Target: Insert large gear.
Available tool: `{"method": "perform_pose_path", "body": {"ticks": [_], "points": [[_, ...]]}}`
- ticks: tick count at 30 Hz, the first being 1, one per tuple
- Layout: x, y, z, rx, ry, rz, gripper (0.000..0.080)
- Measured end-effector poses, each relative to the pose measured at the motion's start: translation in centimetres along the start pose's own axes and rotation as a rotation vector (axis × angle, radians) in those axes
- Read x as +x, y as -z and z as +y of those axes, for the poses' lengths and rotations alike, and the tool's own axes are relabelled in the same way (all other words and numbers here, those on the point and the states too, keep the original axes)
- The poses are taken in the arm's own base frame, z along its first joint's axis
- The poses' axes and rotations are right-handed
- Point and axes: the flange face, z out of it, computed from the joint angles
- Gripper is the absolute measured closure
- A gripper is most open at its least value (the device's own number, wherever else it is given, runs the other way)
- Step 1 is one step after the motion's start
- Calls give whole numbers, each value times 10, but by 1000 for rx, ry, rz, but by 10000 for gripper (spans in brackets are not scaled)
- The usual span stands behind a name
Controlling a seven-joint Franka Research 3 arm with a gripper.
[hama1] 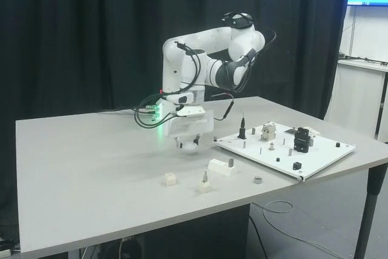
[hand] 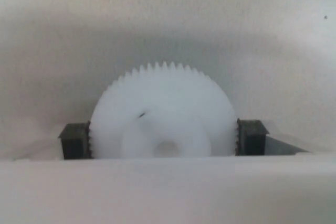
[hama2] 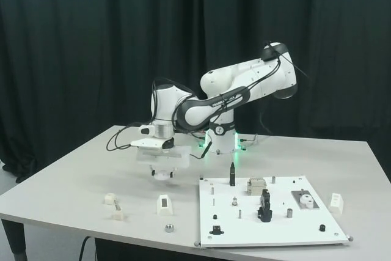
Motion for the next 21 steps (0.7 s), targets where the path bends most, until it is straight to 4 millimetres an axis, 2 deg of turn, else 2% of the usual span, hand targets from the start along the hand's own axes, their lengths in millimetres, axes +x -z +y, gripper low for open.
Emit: {"method": "perform_pose_path", "body": {"ticks": [9, 21], "points": [[2, 19, -13, 16, 31, 2, 208], [-6, 65, -38, 49, 66, -17, 208]]}}
